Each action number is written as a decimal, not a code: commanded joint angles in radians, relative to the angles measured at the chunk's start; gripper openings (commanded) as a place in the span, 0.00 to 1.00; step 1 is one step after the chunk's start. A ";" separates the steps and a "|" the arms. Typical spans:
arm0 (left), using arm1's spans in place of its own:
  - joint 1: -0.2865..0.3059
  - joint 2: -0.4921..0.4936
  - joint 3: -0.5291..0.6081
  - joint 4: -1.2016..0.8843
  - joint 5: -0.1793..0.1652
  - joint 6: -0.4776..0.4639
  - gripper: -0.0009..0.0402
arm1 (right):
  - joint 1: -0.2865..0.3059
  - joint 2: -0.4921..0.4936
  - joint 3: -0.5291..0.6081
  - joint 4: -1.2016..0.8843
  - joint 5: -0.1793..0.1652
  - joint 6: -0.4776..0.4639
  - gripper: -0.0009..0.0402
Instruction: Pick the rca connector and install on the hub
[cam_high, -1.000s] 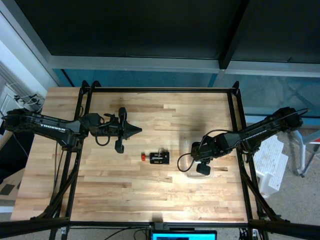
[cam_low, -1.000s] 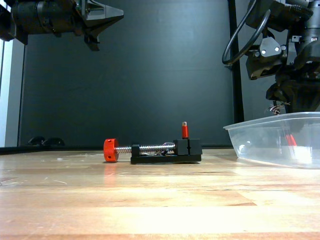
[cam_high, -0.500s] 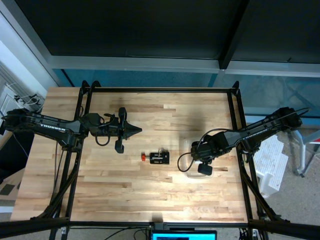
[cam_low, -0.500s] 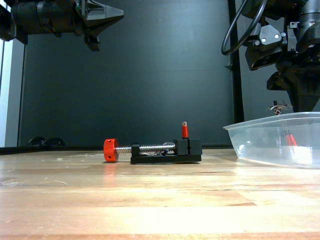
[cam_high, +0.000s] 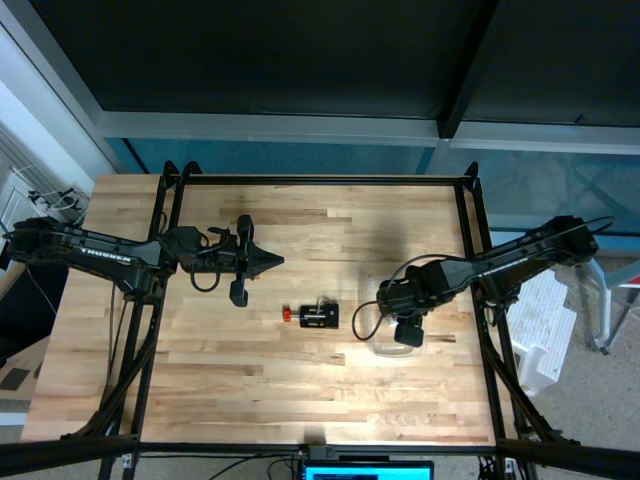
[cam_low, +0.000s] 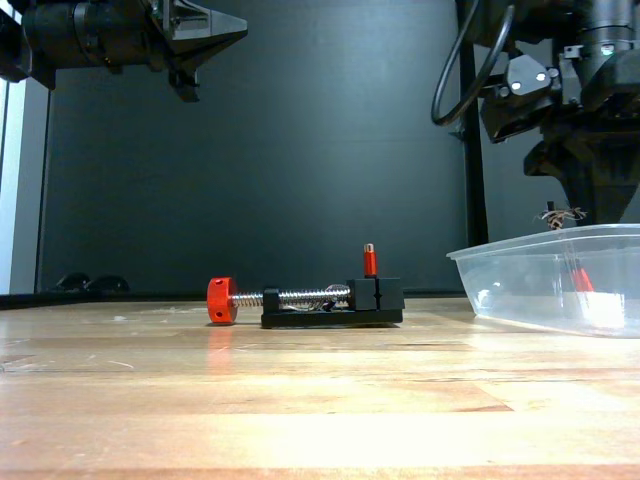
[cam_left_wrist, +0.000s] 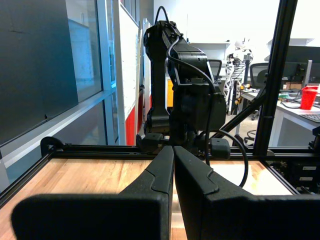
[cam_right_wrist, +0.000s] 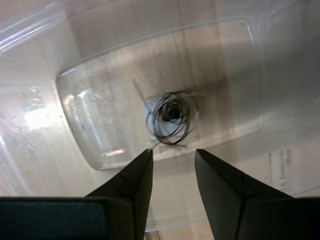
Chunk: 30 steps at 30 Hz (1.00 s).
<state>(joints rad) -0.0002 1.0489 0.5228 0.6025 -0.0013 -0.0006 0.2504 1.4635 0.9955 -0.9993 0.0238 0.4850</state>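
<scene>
The left gripper (cam_high: 272, 260) is held high above the wooden table (cam_high: 250, 380), to the left of and beyond the hub (cam_high: 320, 318) and well apart from it. Its fingers are seen pressed together with nothing between them. The right gripper (cam_right_wrist: 172, 152) is pointed down over the clear plastic tray (cam_low: 510, 278), which stands on the table to the right of the hub. Its fingers (cam_right_wrist: 137, 175) are spread apart and nothing is gripped between them. Just beyond the fingertips, over the tray's floor, the rca connector (cam_right_wrist: 171, 114) is seen as a small dark piece ringed by loops of thin dark wire, with a pale round patch under it. One strand of the wire reaches to the tip of one finger, and whether the piece rests on the tray's floor or hangs from that strand cannot be told. In the low view a small wiry tuft (cam_low: 558, 213) is shown just above the tray's rim, close beside the gripper's tip. A small red piece (cam_low: 580, 280) and a white piece (cam_low: 605, 310) are seen through the tray's wall. The hub lies flat on the table, apart from the tray, with its red knob (cam_low: 221, 299) on a threaded screw (cam_low: 295, 296) at the left end and a short red post (cam_low: 369, 260) standing upright on the black block.
</scene>
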 joint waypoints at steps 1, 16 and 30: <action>0.000 0.000 0.000 0.000 0.000 0.000 0.02 | -0.009 0.035 0.026 -0.005 0.001 -0.035 0.36; 0.000 0.000 0.000 0.000 0.000 0.000 0.02 | -0.022 0.138 0.029 0.060 -0.017 -0.155 0.40; 0.000 0.000 0.000 0.000 0.000 0.000 0.02 | -0.026 0.164 0.021 0.095 -0.018 -0.161 0.31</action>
<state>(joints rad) -0.0002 1.0489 0.5228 0.6025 -0.0013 -0.0002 0.2245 1.6279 1.0187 -0.9039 0.0063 0.3210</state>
